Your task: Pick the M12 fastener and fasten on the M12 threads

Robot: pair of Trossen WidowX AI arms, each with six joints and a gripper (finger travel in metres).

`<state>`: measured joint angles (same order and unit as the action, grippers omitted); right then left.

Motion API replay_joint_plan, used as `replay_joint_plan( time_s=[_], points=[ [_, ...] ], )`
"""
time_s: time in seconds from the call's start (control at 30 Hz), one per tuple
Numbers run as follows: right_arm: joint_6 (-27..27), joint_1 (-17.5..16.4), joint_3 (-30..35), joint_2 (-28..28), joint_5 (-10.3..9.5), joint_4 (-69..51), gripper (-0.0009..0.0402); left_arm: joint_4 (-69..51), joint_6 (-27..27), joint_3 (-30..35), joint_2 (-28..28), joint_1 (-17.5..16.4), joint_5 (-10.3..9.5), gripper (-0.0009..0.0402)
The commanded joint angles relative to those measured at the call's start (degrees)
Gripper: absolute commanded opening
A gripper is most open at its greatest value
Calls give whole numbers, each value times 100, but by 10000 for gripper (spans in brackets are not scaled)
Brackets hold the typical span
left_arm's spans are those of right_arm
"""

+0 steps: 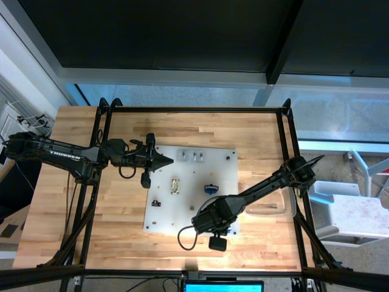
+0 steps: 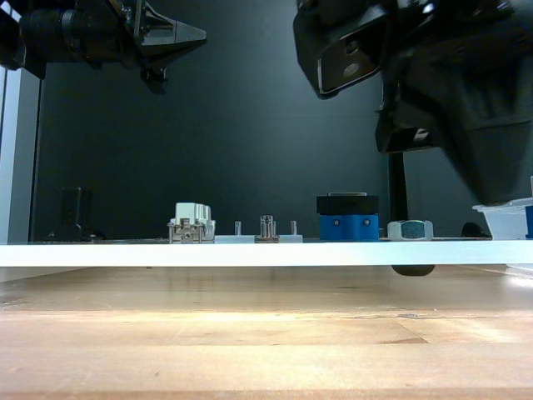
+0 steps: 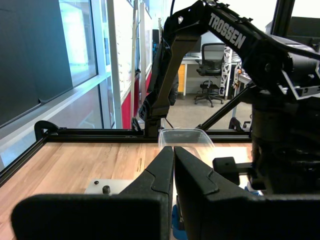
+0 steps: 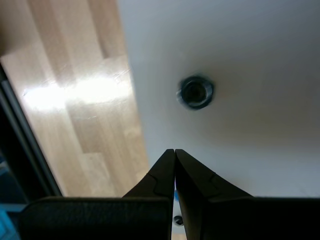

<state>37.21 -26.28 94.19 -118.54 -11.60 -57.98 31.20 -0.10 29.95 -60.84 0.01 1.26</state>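
The small silver M12 nut (image 4: 195, 92) sits on its stud on the white board (image 4: 250, 45); its dark centre shows from above. In the low view the nut (image 2: 410, 229) rests at board level near the right edge, and no ribs of the M12 threads show beneath it. My right gripper (image 4: 174, 151) hangs above the board, shut on nothing, a short way off the nut. In the high view the right gripper (image 1: 214, 224) covers that spot. My left gripper (image 1: 172, 160) is shut and empty, raised over the board's far left edge.
A clear container (image 1: 273, 210) stands on the wood right of the board. On the board are a blue connector (image 2: 347, 218), a white connector (image 2: 191, 223) and a silver post (image 2: 267, 227). Black frame rails (image 1: 292, 152) border the table.
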Motion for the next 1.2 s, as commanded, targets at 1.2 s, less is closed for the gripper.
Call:
replay_joint_plan(
  time_s=[1.2],
  points=[
    [98,-61,2,1043,1209,4,0,-2,0,0,-2,-2,0,0]
  ],
)
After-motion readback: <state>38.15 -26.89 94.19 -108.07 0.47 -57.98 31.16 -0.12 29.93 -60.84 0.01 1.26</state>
